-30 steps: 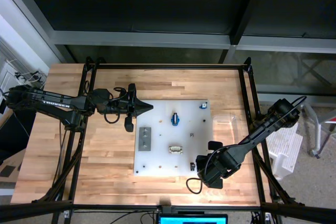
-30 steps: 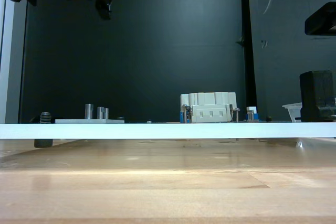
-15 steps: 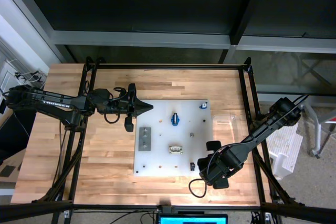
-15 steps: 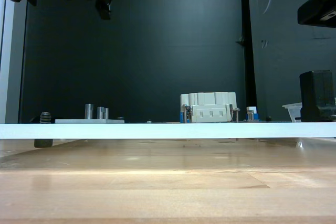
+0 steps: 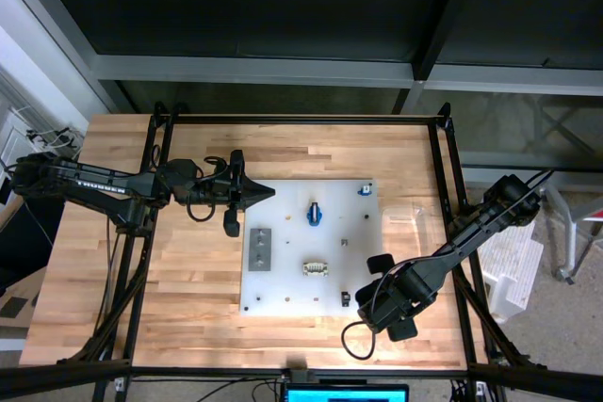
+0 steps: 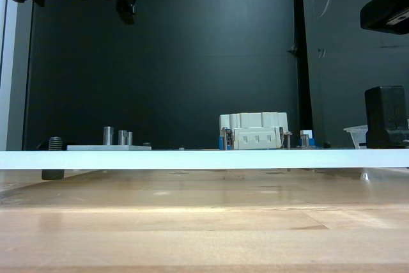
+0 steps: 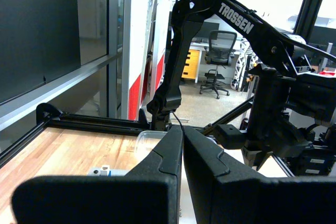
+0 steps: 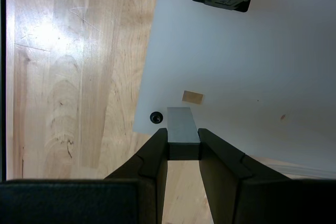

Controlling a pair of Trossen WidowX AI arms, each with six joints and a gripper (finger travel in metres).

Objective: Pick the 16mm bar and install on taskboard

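The right gripper is clamped on the 16mm bar, held clear of any seat above a corner of the white taskboard, at the lower right of the board in the high view; the left gripper hovers by the board's upper left edge, its fingers pressed together. A clear plastic container sits on the table just right of the board; its contents cannot be made out.
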